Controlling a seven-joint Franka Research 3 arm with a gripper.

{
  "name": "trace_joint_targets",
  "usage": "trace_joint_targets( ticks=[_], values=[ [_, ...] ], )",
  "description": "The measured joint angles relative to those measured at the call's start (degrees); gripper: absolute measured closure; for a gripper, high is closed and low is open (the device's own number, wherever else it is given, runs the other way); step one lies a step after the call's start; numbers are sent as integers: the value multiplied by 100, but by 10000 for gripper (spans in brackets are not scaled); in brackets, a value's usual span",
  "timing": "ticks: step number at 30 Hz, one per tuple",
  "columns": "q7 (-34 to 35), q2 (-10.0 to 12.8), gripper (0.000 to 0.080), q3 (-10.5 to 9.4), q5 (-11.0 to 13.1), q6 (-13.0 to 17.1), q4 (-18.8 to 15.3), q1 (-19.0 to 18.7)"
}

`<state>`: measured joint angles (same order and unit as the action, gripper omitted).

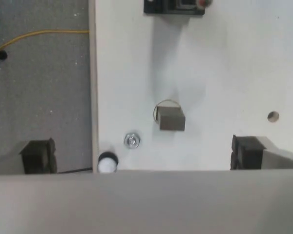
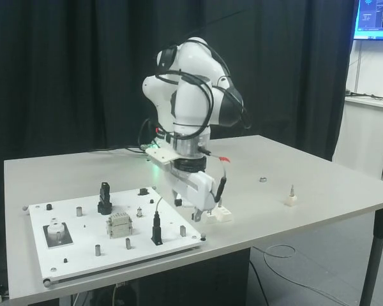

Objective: Pick bolt 4.

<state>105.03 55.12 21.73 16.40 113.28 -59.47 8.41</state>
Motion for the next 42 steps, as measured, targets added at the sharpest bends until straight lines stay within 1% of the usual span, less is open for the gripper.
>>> trace_joint_targets(
  ticks=[9,22,27,42],
  values=[
    [63,-1,4,74,0,-246,226,-29],
    [63,-5,3,148,-37,-377,437,-44],
    [57,-13,3,202,-51,-489,531,-55],
    [-92,-43,3,239,-238,-819,829,-61]
  ],
)
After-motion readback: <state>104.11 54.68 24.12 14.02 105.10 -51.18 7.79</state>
